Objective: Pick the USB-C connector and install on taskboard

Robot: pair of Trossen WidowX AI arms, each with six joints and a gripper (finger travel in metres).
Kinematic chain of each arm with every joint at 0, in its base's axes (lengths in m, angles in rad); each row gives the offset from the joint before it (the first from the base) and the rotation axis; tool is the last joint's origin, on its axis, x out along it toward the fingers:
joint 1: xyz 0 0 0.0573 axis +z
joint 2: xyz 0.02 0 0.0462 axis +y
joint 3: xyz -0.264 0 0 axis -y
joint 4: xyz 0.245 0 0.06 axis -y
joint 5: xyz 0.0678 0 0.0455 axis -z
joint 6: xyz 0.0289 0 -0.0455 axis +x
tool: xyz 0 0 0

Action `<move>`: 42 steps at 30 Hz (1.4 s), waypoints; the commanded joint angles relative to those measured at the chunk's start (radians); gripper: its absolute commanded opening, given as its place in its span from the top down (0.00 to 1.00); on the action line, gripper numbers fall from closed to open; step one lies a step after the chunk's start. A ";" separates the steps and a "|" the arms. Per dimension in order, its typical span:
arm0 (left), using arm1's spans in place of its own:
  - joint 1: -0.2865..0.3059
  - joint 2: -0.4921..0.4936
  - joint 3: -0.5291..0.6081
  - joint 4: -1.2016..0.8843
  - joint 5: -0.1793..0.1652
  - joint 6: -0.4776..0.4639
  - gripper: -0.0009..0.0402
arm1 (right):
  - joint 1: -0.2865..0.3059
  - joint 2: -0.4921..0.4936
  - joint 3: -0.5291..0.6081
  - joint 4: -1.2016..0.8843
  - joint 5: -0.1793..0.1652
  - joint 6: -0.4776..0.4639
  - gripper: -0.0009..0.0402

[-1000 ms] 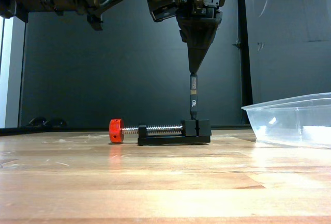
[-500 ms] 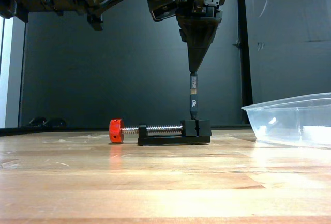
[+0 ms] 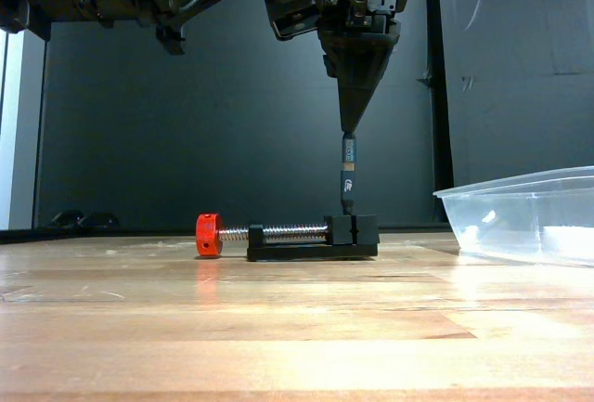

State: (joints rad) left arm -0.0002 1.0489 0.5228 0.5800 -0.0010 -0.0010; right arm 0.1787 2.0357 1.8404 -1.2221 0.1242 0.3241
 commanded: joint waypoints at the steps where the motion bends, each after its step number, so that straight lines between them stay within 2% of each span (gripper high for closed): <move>1: 0.000 0.000 0.000 0.000 0.000 0.000 0.98 | 0.000 0.001 0.000 0.006 -0.001 -0.002 0.98; 4: 0.000 0.000 0.000 0.000 0.000 0.000 0.98 | 0.000 0.001 -0.003 0.013 0.007 -0.005 0.98; 24: 0.000 0.000 0.000 0.000 0.000 0.000 0.98 | 0.001 0.001 -0.061 0.071 0.006 -0.018 0.98; 42: 0.000 0.000 0.000 0.000 0.000 0.000 0.98 | 0.003 -0.022 -0.064 0.064 0.007 -0.019 0.95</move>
State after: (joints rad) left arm -0.0002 1.0489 0.5228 0.5804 -0.0010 -0.0006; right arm 0.1810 2.0163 1.7756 -1.1564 0.1307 0.3046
